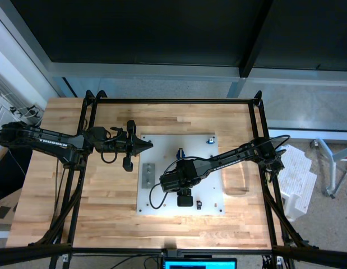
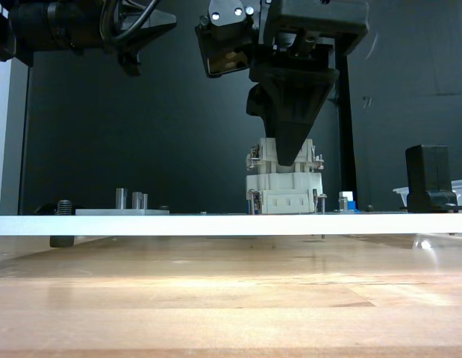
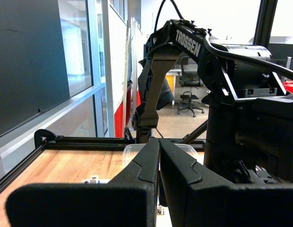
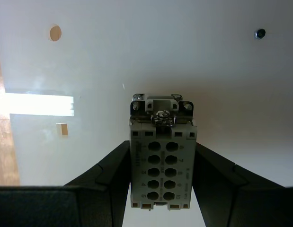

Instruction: Pick the HAN10E connector and install on the hub

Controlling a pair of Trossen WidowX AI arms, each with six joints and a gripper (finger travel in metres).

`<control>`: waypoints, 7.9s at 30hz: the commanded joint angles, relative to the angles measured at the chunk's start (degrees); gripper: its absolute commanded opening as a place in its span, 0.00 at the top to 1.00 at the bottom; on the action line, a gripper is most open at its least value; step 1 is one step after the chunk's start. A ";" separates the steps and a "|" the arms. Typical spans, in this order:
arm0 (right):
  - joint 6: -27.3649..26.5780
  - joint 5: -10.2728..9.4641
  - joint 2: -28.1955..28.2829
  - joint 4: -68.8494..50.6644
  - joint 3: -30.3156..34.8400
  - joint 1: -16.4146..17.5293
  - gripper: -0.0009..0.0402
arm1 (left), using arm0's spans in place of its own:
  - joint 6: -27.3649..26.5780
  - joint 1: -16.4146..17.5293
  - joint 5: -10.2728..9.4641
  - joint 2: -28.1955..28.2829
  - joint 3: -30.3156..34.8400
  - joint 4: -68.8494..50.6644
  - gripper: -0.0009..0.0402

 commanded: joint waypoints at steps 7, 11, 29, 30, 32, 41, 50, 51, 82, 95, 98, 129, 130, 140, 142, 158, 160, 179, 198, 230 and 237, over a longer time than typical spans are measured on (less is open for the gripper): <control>-0.28 0.00 0.28 3.41 -3.58 -0.11 0.92 | 0.00 0.00 0.00 0.00 0.02 0.00 0.98; -0.28 0.00 0.26 3.41 -3.58 -0.15 0.92 | 0.00 0.00 0.00 0.00 0.02 0.00 0.98; -0.26 0.00 -0.28 3.41 -3.58 -0.15 0.74 | 0.00 0.00 0.00 0.00 0.02 0.00 0.98; -0.07 0.02 -0.28 3.43 -3.58 -0.15 0.71 | 0.00 0.00 0.00 0.02 0.02 0.00 0.98; -0.07 0.02 -0.48 3.50 -3.58 -0.15 0.66 | 0.00 0.00 0.00 0.00 0.02 0.00 0.98; -0.07 -0.02 -1.03 3.58 -3.58 -0.13 0.43 | 0.00 0.00 0.00 0.00 0.02 0.00 0.98; 0.09 -0.02 -3.30 3.78 -3.58 -0.07 0.27 | 0.00 0.00 0.00 0.00 0.02 0.02 0.98; -0.13 -0.02 -4.02 3.65 -3.61 -0.02 0.27 | 0.00 0.00 0.00 0.00 0.02 0.02 0.98; -12.13 2.40 -49.05 56.02 -46.51 -9.99 0.97 | 0.00 0.00 0.00 0.00 0.02 0.00 0.98; -14.01 -1.92 -59.04 79.45 -61.55 -15.58 0.98 | 0.00 0.00 0.00 0.00 0.02 0.00 0.98; -13.51 -3.17 -60.41 83.54 -64.35 -16.65 0.98 | 0.00 0.00 0.00 0.00 0.02 0.00 0.98; -13.51 -3.04 -61.70 85.79 -66.38 -16.76 0.98 | 0.00 0.00 0.00 0.00 0.02 0.00 0.98; -13.51 -3.04 -61.68 85.79 -66.38 -16.74 0.98 | 0.00 0.00 0.00 0.00 0.02 0.00 0.98; -13.51 -3.04 -61.68 85.81 -66.38 -16.76 0.98 | 0.00 0.00 0.00 0.00 0.02 0.00 0.98; -13.51 -3.04 -61.68 85.79 -66.38 -16.76 0.98 | 0.00 0.00 0.00 0.02 0.02 0.00 0.98; -13.51 -3.04 -61.68 85.79 -66.38 -16.76 0.98 | 0.00 0.00 0.00 0.00 0.02 0.00 0.98; -13.51 -3.04 -61.68 85.79 -66.38 -16.76 0.98 | 0.00 0.00 0.00 0.00 0.02 0.00 0.98; -13.51 -3.04 -61.68 85.79 -66.38 -16.76 0.98 | 0.00 0.00 0.00 0.00 0.02 0.00 0.98; -13.51 -3.04 -61.68 85.81 -66.38 -16.76 0.98 | 0.00 0.00 0.00 0.00 0.02 0.00 0.98; -13.51 -3.04 -61.68 85.79 -66.38 -16.76 0.98 | 0.00 0.00 0.00 0.00 0.02 0.00 0.98; -13.51 -3.04 -61.68 85.79 -66.38 -16.74 0.98 | 0.00 0.00 0.00 0.00 0.02 -0.02 0.98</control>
